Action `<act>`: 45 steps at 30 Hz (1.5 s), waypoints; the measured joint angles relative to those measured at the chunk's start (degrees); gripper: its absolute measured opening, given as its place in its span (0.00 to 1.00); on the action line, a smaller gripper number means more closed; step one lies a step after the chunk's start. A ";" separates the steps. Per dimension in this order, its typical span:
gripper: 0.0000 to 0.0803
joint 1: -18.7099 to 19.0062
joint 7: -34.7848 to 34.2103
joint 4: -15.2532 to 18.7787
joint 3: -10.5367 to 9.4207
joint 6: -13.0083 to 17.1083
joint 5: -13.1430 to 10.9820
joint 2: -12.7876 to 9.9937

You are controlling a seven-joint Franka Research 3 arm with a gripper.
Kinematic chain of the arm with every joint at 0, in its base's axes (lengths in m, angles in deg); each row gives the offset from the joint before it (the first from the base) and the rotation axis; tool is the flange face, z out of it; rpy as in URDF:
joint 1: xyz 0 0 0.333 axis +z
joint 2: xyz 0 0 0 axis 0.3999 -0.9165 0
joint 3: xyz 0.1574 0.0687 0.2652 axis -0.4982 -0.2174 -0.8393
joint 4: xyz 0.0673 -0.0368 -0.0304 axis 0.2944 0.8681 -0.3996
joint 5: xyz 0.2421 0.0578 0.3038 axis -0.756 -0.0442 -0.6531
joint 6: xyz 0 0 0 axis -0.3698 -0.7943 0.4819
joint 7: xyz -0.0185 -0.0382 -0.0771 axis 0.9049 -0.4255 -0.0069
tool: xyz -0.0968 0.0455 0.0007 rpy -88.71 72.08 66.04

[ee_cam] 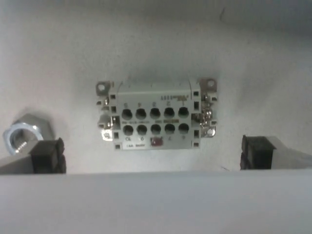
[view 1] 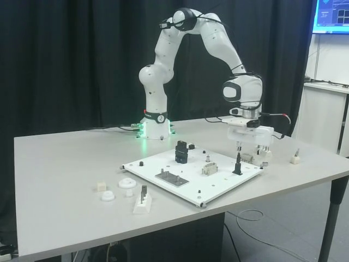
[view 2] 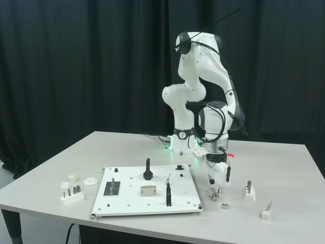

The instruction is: Pick waterproof.

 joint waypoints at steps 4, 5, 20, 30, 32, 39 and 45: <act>1.00 0.11 0.00 0.01 -0.12 0.72 0.00 -0.58; 1.00 0.11 0.00 0.01 -0.13 0.89 -0.03 -0.69; 1.00 -0.07 0.00 0.01 -0.09 2.01 -2.25 -2.00; 1.00 -0.22 0.00 0.00 0.06 2.11 -3.43 -2.52; 1.00 -0.23 0.00 0.00 0.13 2.12 -3.45 -2.56; 1.00 -0.36 0.00 -0.03 0.28 2.15 -3.76 -2.62; 1.00 -0.53 0.00 -0.07 0.39 2.31 -3.96 -2.67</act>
